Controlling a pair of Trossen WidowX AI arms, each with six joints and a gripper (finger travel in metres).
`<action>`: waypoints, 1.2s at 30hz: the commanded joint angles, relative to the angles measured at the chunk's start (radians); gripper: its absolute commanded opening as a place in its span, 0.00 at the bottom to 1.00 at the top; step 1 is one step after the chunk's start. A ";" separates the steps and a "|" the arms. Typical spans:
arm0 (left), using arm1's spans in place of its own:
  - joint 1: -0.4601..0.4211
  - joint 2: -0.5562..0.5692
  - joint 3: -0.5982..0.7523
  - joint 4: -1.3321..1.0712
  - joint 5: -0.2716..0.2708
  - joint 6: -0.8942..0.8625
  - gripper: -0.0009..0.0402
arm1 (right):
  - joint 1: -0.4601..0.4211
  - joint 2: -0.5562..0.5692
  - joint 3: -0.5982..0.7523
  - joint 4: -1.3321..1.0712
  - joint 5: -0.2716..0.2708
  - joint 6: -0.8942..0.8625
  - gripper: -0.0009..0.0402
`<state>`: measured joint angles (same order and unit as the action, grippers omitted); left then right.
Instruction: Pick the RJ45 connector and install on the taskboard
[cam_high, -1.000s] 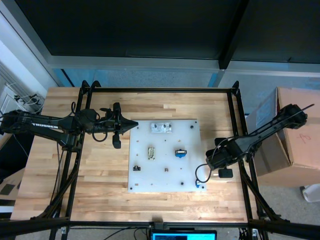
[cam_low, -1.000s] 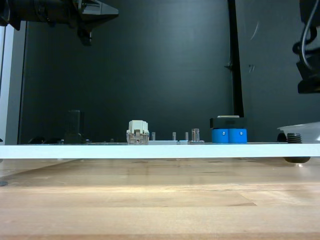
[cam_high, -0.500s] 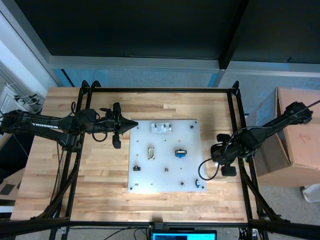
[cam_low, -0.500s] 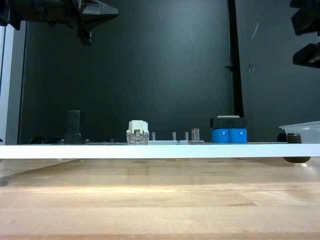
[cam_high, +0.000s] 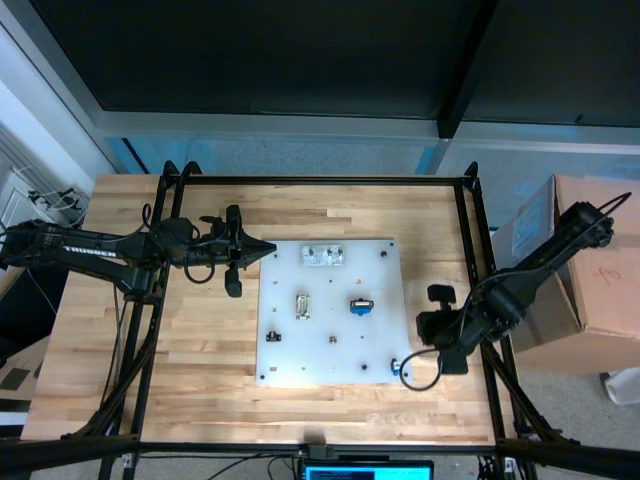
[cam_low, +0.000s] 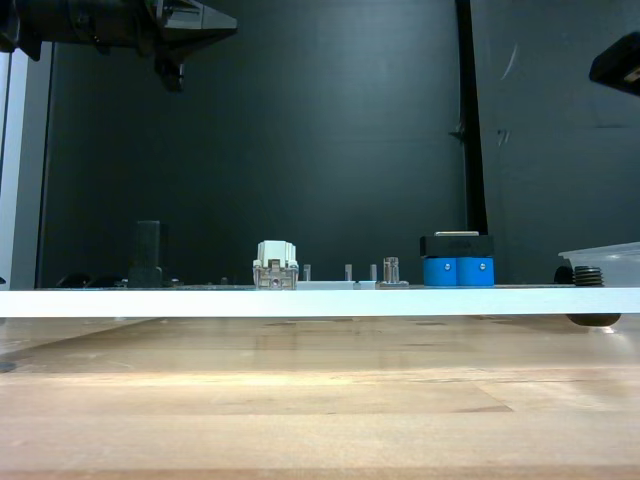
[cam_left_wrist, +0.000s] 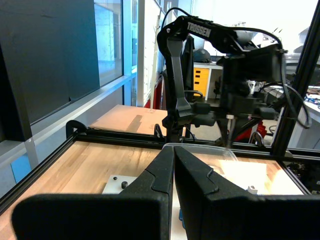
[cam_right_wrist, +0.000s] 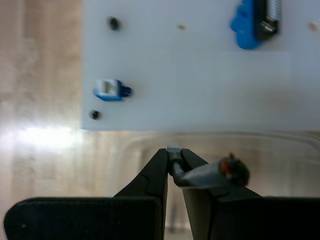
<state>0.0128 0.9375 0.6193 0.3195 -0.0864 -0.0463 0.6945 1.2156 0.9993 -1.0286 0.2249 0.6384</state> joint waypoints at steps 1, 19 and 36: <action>0.000 0.000 0.000 0.000 0.000 0.000 0.02 | 0.023 0.053 0.028 0.012 0.003 0.022 0.02; 0.000 0.000 0.000 0.000 0.000 0.000 0.02 | 0.040 0.325 0.190 0.062 0.019 0.053 0.02; 0.000 0.000 0.000 0.000 0.000 0.000 0.02 | 0.035 0.352 0.158 0.128 0.017 0.035 0.02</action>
<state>0.0128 0.9379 0.6197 0.3195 -0.0864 -0.0467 0.7322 1.5681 1.1664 -0.9089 0.2436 0.6830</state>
